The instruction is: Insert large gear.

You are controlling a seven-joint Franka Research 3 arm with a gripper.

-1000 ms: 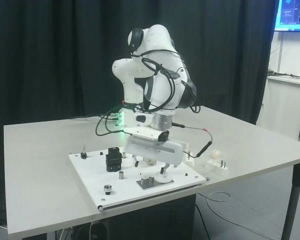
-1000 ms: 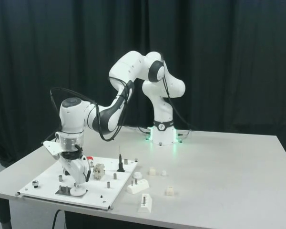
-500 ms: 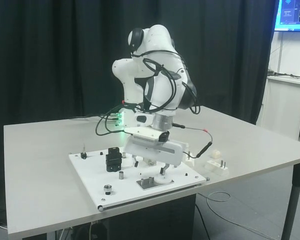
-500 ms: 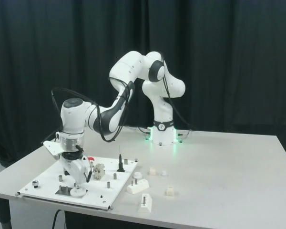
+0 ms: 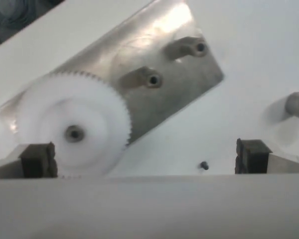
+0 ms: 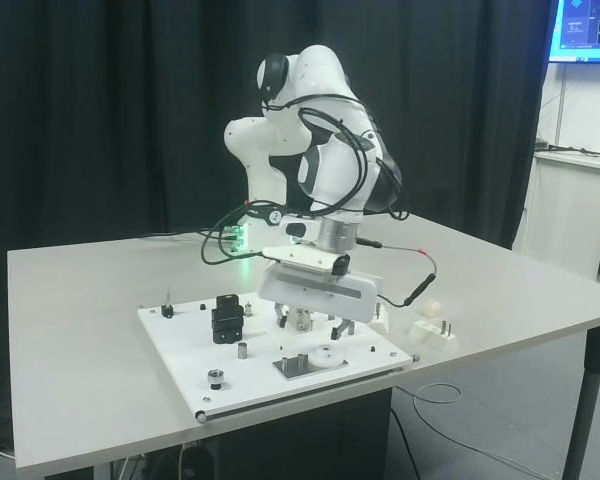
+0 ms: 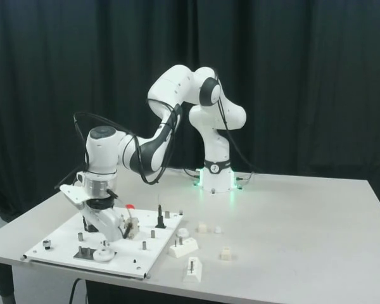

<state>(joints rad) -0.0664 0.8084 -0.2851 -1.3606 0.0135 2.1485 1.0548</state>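
The large white gear (image 5: 72,132) lies flat on the grey metal plate (image 5: 189,84), seated over a peg at one end. Two other pegs (image 5: 152,79) on the plate stand bare. My gripper (image 5: 144,158) hangs above the plate, open, with nothing between its fingers (image 5: 251,155). In the first room view the gear (image 6: 327,353) rests on the plate (image 6: 298,368) at the front of the white board (image 6: 180,340), with the gripper (image 6: 315,322) a little above it. The second room view shows the gear (image 7: 103,254) below the raised gripper (image 7: 109,233).
A black block (image 6: 226,318), small pegs and a bushing (image 6: 216,378) stand on the board. Small white blocks (image 6: 435,330) lie on the table right of the board, and several more (image 7: 194,269) show in the second room view. A thin black post (image 7: 159,218) stands at the board's back.
The gripper has lifted up and away from the gear, which stays on the plate. The arm's wrist has risen with it.
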